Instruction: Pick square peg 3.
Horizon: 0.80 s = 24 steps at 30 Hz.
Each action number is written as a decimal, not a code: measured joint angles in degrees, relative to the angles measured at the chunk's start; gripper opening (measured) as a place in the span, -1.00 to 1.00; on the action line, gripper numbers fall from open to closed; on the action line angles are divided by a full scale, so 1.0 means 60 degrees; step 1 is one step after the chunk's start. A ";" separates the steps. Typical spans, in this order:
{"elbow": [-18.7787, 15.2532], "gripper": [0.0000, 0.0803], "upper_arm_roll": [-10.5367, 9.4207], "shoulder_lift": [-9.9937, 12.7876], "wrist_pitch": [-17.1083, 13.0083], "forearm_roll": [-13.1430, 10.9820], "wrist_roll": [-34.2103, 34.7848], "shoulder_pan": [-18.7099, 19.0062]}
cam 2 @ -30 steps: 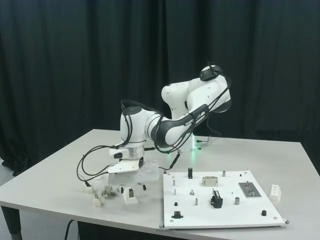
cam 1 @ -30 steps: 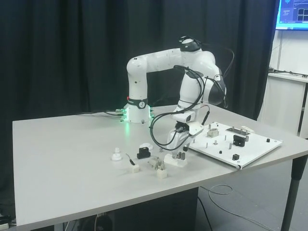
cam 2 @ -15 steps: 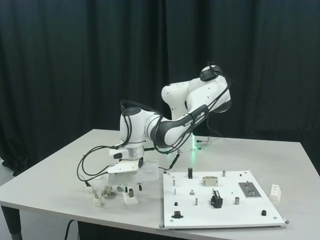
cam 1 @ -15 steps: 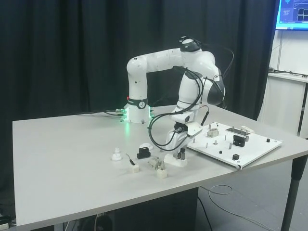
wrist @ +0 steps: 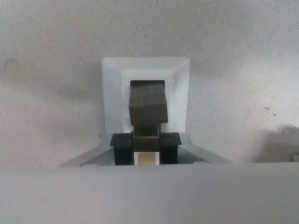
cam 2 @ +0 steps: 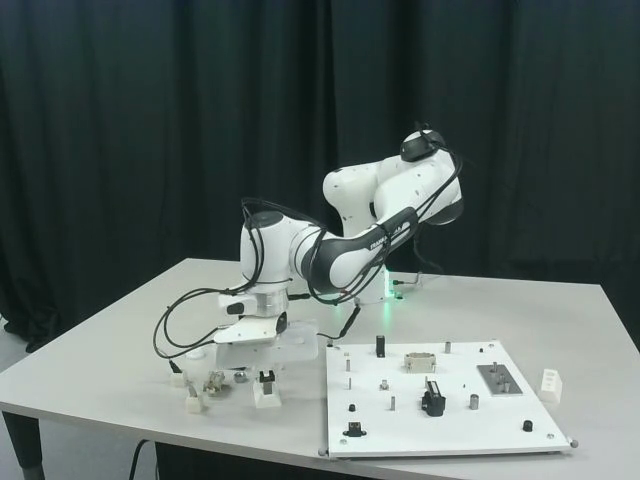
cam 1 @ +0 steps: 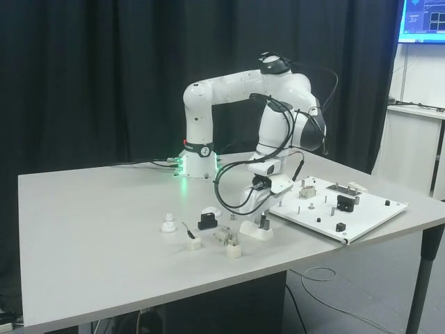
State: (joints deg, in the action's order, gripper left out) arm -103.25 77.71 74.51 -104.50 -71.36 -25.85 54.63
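White holder (wrist: 182, 93) partly hidden, tool (wrist: 146, 150) clamped on square peg 3 (wrist: 147, 106), fingertips cut off

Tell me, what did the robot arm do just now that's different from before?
The tool came down over the square peg standing in its white holder, so it now sits right at the peg. Whether it has gripped cannot be seen. The small parts and the white board stayed where they were.

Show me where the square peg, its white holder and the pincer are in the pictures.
square peg (wrist: 147, 107): wrist view, on its upper face.
white holder (wrist: 113, 88): wrist view, on the bare rim beside the peg.
pincer (cam 2: 266, 378): second room view, between the fingertips, just above the holder.
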 joint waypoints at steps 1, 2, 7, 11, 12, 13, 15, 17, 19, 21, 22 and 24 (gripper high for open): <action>0.0000 -0.48 0.0001 0.0000 0.0000 0.0000 0.0010 0.0000; 0.0000 -0.72 0.0003 0.0000 0.0000 0.0000 0.0026 0.0000; -0.0015 -0.72 0.0027 -0.0005 0.0008 0.0000 0.0082 0.0005; -0.0059 -0.72 0.0122 -0.0006 0.0115 0.0003 0.0101 0.0039; -0.0073 -0.72 0.0156 -0.0006 0.0157 0.0005 0.0110 0.0051; -0.0090 -0.72 0.0197 -0.0006 0.0213 0.0007 0.0118 0.0068; -0.0141 -0.72 0.0293 -0.0009 0.0334 0.0009 0.0120 0.0114; -0.0203 -0.72 0.0403 -0.0012 0.0468 0.0010 0.0120 0.0175; -0.0275 -0.72 0.0518 -0.0016 0.0594 0.0010 0.0120 0.0247; -0.0338 -0.72 0.0629 -0.0025 0.0695 0.0013 0.0120 0.0322; -0.0363 -0.72 0.0681 -0.0030 0.0743 0.0014 0.0120 0.0356; -0.0419 -0.72 0.0784 -0.0037 0.0835 0.0015 0.0120 0.0430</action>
State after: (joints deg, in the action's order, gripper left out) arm -105.76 82.41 74.29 -99.50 -71.27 -25.13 57.21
